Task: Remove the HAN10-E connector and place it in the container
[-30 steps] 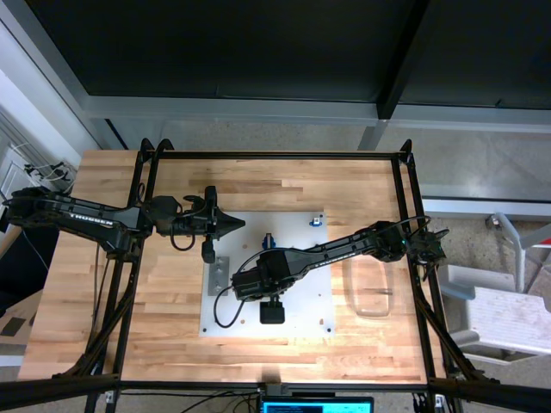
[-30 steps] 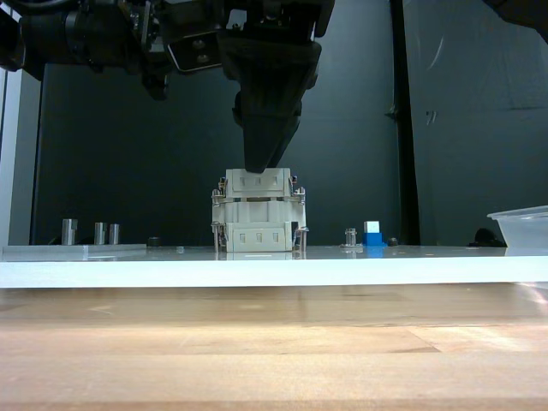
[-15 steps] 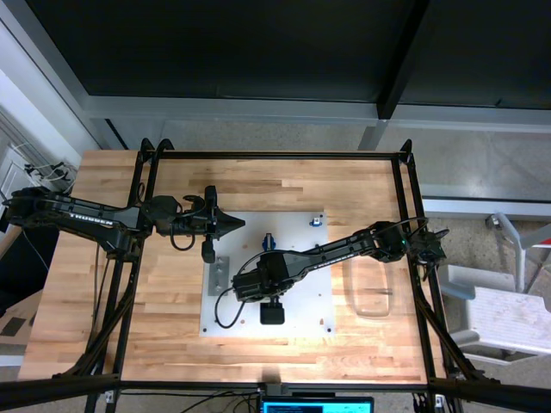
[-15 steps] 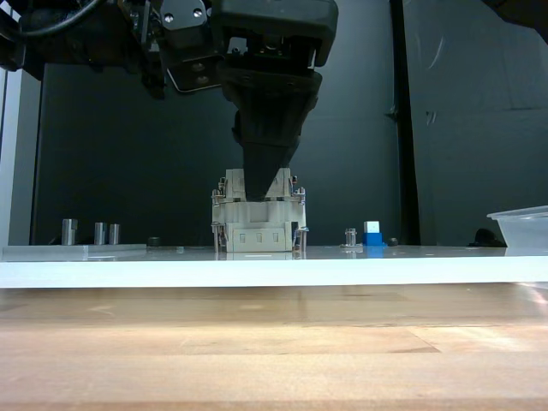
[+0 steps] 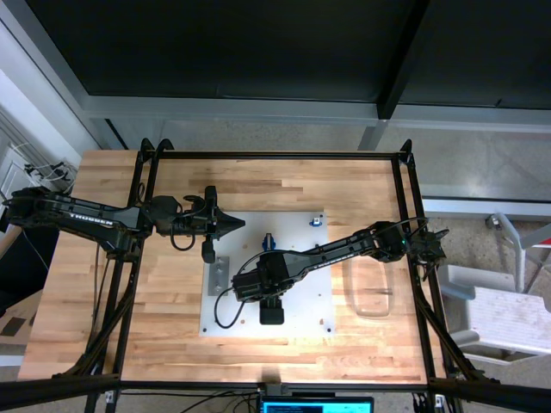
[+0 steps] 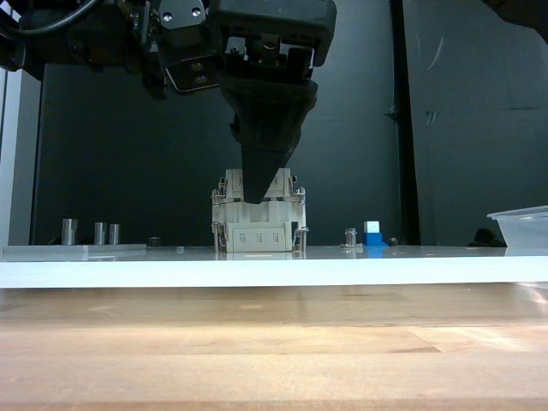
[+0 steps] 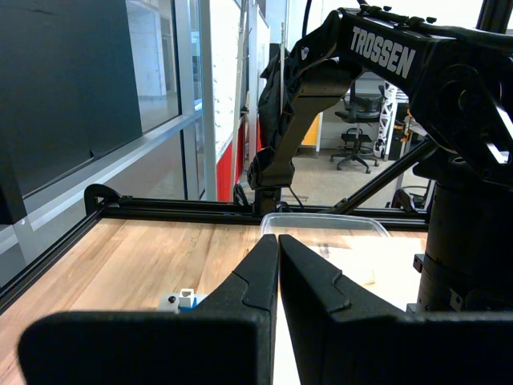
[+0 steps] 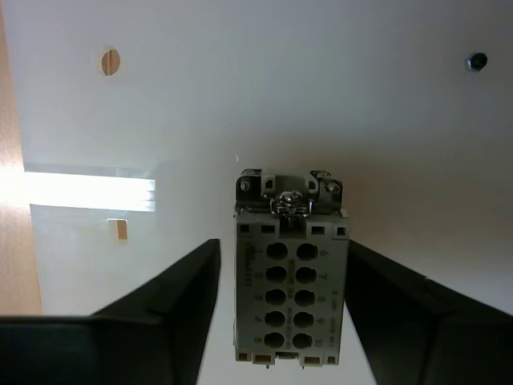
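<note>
The left gripper point(image 5: 238, 224) is held level over the far left corner of the white board point(image 5: 301, 331), at about 10 o'clock from the board's middle. Its fingers point(image 7: 256, 277) are pressed together and pointed toward 3 o'clock. Just below it, at the board's 9 o'clock edge, a grey plate point(image 5: 222, 271) is seen lying flat. Near the board's middle the beige connector point(image 6: 257, 229) is seated upright on the board. The right gripper point(image 6: 264, 193) is lowered onto it from 12 o'clock, pointing straight down. Its fingers point(image 8: 164, 293) are spread and set on either side of the connector's upper part, with a thin gap seen on at least one side. A small blue piece point(image 6: 372, 235) is stood at about 1 o'clock from the connector. The clear tub point(image 5: 368, 288) is set on the wooden table point(image 5: 164, 327) just beside the board's 3 o'clock edge, apart from the connector.
</note>
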Robot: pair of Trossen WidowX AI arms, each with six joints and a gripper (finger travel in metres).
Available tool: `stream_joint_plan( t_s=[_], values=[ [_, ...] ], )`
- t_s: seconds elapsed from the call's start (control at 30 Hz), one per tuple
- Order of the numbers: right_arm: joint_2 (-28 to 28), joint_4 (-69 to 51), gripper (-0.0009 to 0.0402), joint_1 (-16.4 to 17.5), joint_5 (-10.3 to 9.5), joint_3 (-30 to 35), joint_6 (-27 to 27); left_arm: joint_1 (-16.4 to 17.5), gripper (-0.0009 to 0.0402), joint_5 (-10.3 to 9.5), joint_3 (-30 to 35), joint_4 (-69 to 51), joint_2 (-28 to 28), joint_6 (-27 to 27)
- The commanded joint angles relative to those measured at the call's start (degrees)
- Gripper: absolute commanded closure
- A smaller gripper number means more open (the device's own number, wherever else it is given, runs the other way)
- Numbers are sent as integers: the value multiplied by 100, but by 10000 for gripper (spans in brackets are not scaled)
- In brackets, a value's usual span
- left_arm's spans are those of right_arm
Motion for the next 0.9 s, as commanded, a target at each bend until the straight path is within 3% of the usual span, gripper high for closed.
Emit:
stream_joint_plan(
  t_s=[0.03, 0.43, 0.9],
  values=[
    [-7, -13, 244, 2, -4, 2, 2, 2, 393, 2, 2, 2, 0, 0],
    [-15, -50, 345, 2, -15, 2, 0, 2, 393, 0, 2, 4, 0, 0],
    [-94, -144, 353, 4, -48, 94, 0, 2, 393, 2, 2, 4, 0, 0]
  ],
)
